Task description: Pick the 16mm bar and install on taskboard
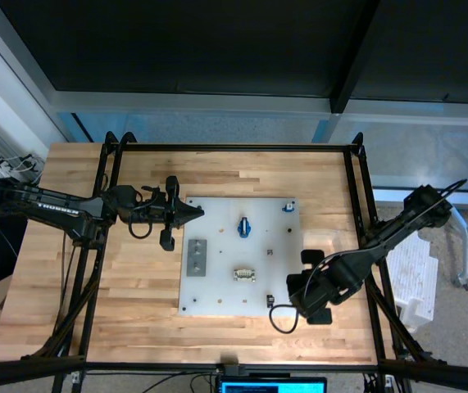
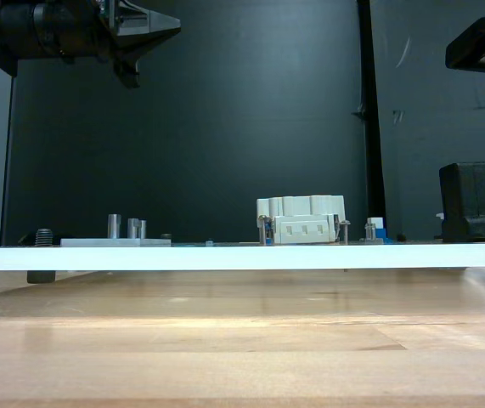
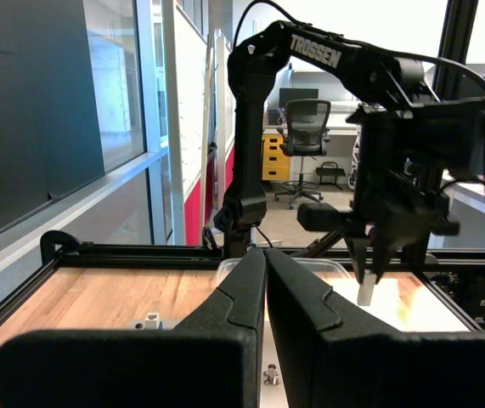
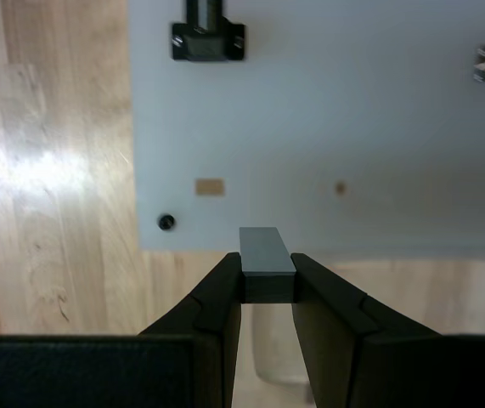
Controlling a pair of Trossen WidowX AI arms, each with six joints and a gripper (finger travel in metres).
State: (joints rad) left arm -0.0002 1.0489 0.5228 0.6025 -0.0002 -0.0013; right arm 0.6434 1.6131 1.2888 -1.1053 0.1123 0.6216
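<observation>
clamping 16mm bar (image 4: 267, 252), right pincer (image 4: 267, 277) at taskboard (image 4: 335, 110) edge; left pincer (image 3: 264, 260) closed above

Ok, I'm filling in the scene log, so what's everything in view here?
table: one, light wood, under everything.
taskboard: one, white, table centre.
grey metal block: one, board's left side, pegs standing on it.
silver connector: one, board's middle.
blue piece: one, board's far middle.
smaller blue piece: one, board's far-right corner.
small black part: one, board's near edge.
clear tray: one, beside the board's right edge.
16mm bar: one, grey, held off the board's right edge.
left gripper: one, black, shut, above the board's far-left corner.
right gripper: one, black, shut on the 16mm bar.
</observation>
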